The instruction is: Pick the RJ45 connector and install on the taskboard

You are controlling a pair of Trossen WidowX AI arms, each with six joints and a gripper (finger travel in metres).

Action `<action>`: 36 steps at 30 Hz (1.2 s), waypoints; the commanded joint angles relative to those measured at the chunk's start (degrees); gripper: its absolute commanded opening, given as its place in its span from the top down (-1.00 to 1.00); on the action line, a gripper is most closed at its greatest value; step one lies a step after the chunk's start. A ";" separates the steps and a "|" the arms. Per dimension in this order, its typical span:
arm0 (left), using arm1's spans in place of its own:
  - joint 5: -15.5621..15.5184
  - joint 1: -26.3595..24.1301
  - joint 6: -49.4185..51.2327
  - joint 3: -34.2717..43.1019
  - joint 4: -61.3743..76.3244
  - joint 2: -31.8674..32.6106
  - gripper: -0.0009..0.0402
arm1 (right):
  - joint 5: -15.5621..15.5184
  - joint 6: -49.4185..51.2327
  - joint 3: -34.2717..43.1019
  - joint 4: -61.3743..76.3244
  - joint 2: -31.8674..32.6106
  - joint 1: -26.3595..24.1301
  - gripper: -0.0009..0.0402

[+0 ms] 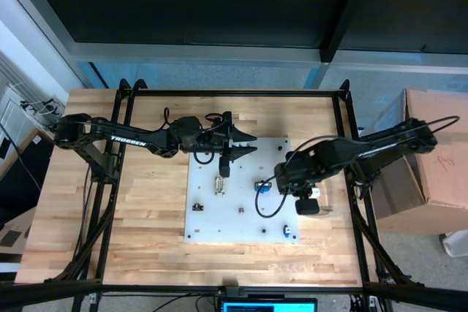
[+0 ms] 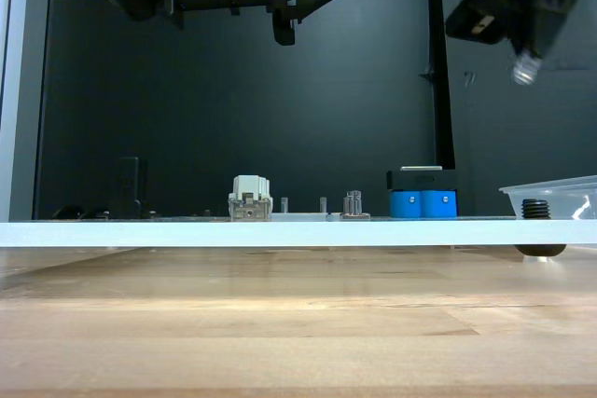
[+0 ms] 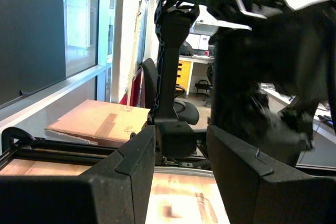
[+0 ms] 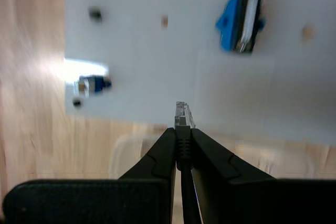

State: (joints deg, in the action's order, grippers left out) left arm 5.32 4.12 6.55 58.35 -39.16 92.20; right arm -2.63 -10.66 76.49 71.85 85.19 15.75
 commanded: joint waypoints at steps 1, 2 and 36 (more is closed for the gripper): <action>0.02 0.02 -0.04 0.00 -0.07 0.04 0.32 | 0.07 -1.05 3.19 5.09 4.72 1.64 0.96; 0.02 0.00 -0.04 0.00 -0.07 0.04 0.32 | 0.15 -1.07 4.13 6.03 6.23 2.19 0.96; 0.02 0.00 -0.04 0.00 -0.07 0.04 0.32 | -4.98 -15.50 26.58 18.47 27.89 9.46 0.96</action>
